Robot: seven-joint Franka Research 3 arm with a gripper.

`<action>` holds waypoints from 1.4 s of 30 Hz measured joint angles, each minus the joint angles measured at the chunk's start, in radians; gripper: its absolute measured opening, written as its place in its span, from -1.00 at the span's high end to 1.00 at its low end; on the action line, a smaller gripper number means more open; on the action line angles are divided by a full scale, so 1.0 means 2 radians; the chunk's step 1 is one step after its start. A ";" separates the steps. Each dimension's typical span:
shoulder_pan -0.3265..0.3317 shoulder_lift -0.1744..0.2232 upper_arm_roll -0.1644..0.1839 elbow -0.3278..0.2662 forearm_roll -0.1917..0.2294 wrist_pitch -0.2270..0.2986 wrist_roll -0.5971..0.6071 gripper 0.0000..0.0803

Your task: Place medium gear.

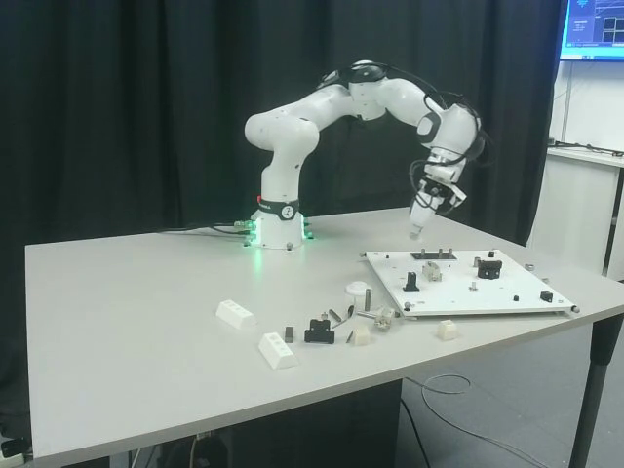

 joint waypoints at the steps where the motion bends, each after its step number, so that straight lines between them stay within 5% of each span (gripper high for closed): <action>1: -0.004 0.000 -0.001 -0.004 -0.001 0.005 -0.010 0.01; 22: -0.118 0.000 -0.001 -0.058 0.009 0.072 -0.187 0.01; 42: -0.223 0.004 0.051 -0.061 0.065 0.109 -0.290 0.01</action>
